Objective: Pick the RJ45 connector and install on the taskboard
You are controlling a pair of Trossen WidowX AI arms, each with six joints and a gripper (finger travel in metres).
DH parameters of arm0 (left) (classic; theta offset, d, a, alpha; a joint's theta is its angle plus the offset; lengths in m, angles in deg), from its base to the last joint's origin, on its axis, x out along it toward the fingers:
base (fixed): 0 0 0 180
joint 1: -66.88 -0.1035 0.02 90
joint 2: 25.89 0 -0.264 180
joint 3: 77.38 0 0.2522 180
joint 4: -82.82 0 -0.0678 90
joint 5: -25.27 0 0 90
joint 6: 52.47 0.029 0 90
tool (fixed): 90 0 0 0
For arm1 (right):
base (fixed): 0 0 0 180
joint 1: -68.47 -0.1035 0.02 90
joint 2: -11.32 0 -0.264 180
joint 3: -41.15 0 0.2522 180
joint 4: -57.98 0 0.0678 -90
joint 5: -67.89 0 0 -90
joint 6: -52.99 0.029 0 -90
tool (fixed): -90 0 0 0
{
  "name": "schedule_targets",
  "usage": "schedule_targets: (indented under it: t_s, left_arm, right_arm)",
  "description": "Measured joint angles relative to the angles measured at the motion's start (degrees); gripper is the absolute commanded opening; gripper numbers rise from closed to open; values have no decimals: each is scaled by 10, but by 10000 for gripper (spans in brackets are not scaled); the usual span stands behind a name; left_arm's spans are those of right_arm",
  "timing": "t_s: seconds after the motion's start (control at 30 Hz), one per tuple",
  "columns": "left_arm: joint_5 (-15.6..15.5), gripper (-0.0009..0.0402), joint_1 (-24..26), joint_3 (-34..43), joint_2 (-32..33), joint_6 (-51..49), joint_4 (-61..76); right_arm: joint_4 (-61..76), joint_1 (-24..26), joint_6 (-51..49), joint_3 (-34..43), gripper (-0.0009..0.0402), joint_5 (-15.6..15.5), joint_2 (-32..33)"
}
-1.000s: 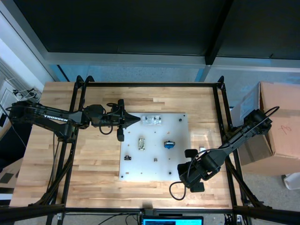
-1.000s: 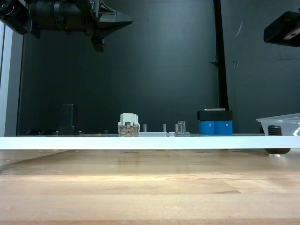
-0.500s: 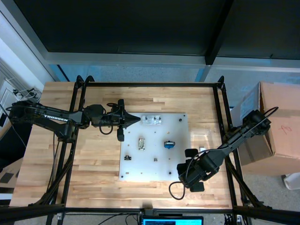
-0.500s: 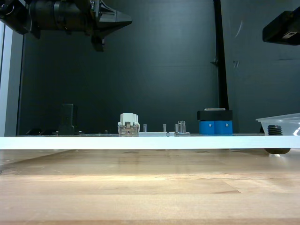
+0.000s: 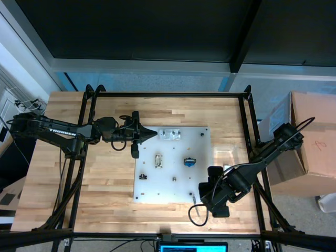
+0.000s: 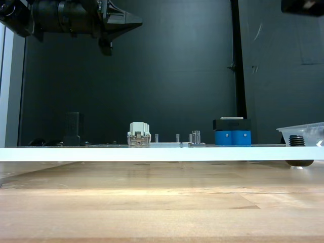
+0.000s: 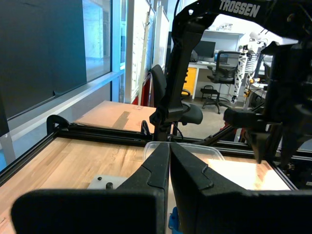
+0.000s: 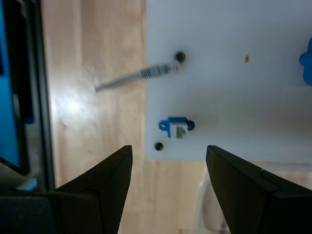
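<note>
Lying free on the taskboard's [image 5: 173, 184] near-right corner, the RJ45 connector [image 8: 161, 69] is unseated — right gripper [image 8: 168, 148] has risen above it, fingers spread empty; left gripper [image 5: 155, 134] hovers unmoved at the board's far-left, fingers closed on nothing — installation outstanding.

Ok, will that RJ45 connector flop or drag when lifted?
Probably light: the RJ45 connector lies free on the board. Its thin cable looks floppy, so likely drags. Right gripper open, high nearby; left gripper shut over the board's left edge.
</note>
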Motion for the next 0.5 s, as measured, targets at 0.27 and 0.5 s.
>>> schedule_targets:
  t_s: [0.27,0.5]
  left_arm:
    - [0,0,0,0,0,0,0]
    - [0,0,0,0,0,0,0]
  right_arm:
    - [-1,-17,11,33,178,0,24]
    - [-23,-24,32,34,172,-2,43]
